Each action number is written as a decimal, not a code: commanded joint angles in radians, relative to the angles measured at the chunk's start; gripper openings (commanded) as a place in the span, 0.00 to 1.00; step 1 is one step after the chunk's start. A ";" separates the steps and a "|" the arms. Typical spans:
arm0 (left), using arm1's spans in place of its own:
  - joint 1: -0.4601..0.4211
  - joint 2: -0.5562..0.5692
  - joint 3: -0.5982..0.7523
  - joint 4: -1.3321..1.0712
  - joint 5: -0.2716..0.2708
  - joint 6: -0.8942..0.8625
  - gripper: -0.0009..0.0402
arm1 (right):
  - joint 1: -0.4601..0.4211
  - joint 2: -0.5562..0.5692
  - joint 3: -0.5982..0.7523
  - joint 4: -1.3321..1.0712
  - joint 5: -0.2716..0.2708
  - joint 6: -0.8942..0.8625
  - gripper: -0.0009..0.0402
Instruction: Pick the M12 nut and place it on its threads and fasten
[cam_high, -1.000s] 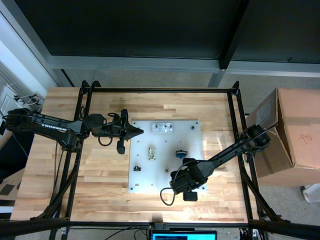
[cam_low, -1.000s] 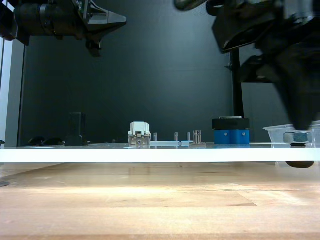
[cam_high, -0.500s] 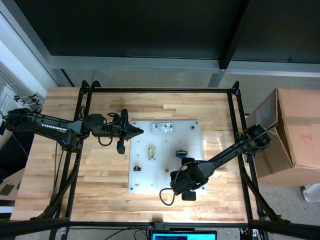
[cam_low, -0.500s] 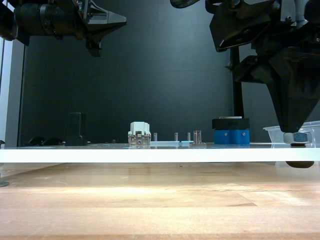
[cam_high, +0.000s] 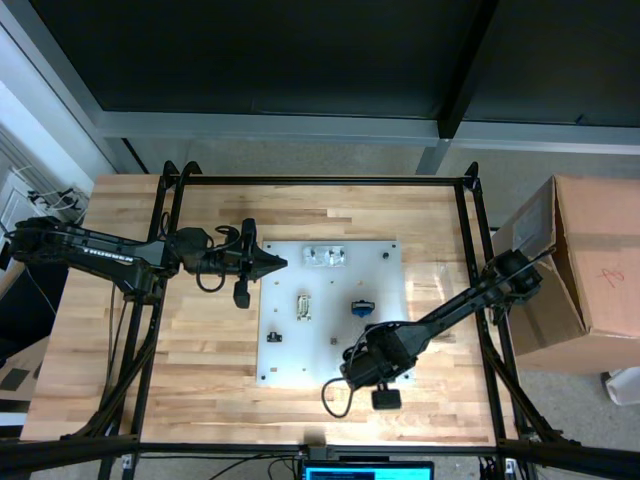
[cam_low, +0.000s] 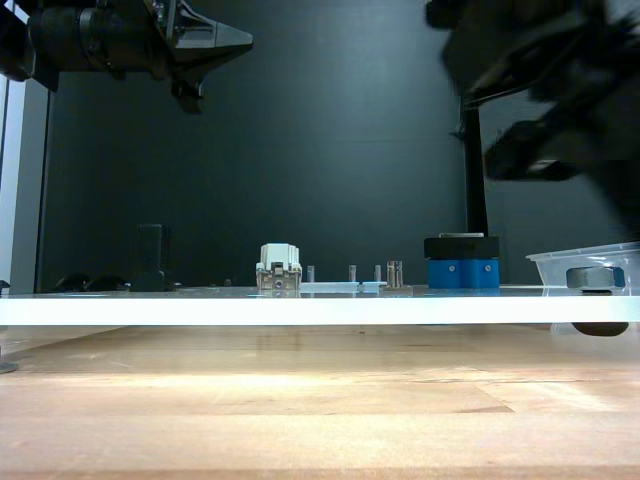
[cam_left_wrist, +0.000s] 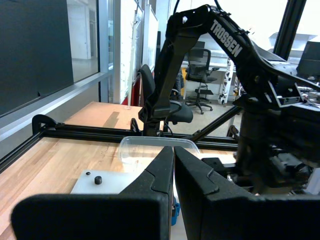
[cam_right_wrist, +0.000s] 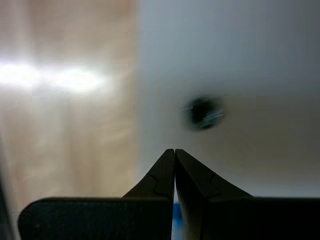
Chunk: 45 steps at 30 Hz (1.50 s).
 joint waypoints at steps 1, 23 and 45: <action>0.000 0.000 0.000 0.001 0.000 0.000 0.02 | 0.001 0.000 0.006 -0.008 0.103 0.029 0.02; 0.000 0.000 0.000 0.001 0.000 0.000 0.02 | 0.006 0.000 -0.023 0.043 -0.158 -0.001 0.02; 0.000 0.000 0.000 0.000 0.000 0.000 0.02 | 0.008 -0.001 -0.010 0.026 0.196 0.051 0.02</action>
